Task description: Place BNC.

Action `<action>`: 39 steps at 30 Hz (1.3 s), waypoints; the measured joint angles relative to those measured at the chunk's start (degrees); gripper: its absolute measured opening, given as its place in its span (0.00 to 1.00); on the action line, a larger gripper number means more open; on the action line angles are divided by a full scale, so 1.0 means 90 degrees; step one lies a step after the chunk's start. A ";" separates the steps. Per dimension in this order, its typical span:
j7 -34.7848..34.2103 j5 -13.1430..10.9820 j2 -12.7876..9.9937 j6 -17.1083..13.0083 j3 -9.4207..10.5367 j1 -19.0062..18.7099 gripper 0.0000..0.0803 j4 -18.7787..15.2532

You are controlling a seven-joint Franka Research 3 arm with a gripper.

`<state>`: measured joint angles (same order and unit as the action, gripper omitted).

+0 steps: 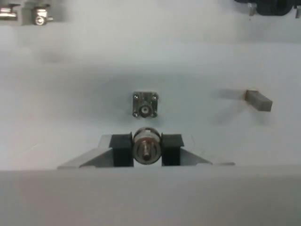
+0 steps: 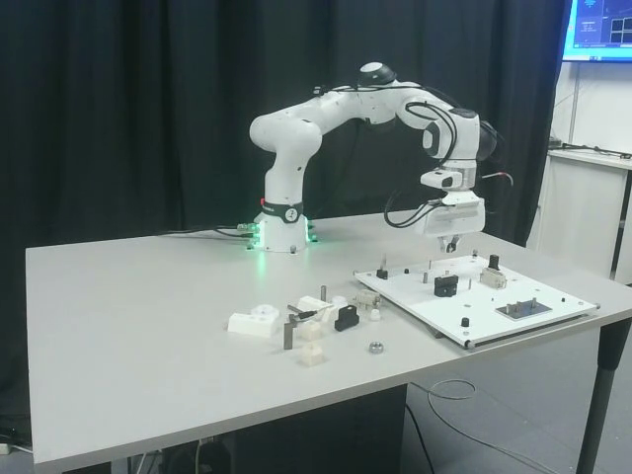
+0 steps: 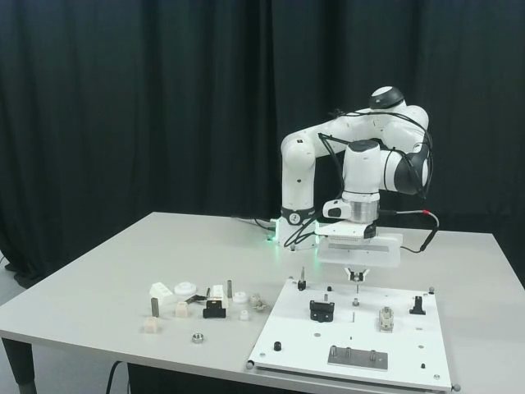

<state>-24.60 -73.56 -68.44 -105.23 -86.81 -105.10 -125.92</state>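
Metal BNC connector [image 1: 146, 147] upright in gripper [image 1: 146, 149], above socket [image 1: 145, 104].

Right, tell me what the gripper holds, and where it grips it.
The gripper holds the BNC plug, its black fingers clamping the barrel's two sides, above the socket.

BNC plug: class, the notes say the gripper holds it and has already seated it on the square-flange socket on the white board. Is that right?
Not quite. The gripper does hold the BNC plug, but the plug is not seated: the wrist view shows a gap between it and the square-flange socket, which stands bare on the white board. Both room views show the gripper above the board.
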 joint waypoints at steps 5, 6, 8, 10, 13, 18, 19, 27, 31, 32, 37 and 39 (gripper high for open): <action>-0.0047 0.0002 0.0000 0.0003 0.0000 0.0000 0.15 -0.0016; -0.0058 0.0002 0.0000 0.0003 0.0000 0.0000 0.15 -0.0019; -0.0080 0.0002 0.0000 0.0003 0.0001 0.0000 0.15 -0.0025; -0.0094 0.0002 0.0000 0.0003 0.0001 0.0000 0.15 -0.0029; -0.0113 0.0001 0.0000 0.0003 0.0001 0.0000 0.15 -0.0034; -0.0184 -0.0002 0.0000 0.0003 0.0001 0.0001 0.15 -0.0042; -0.0198 -0.0003 0.0000 0.0003 0.0001 0.0001 0.15 -0.0043; -0.0249 -0.0010 0.0000 0.0003 0.0001 0.0001 0.15 -0.0051; -0.0251 -0.0011 0.0000 0.0003 0.0002 0.0001 0.15 -0.0053; -0.0251 -0.0011 0.0000 0.0003 0.0003 0.0001 0.15 -0.0053; -0.0251 -0.0011 0.0000 0.0003 0.0004 0.0001 0.15 -0.0056; -0.0268 -0.0012 0.0000 0.0003 0.0004 0.0001 0.15 -0.0058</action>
<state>-27.01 -73.67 -68.44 -105.20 -86.78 -105.09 -126.44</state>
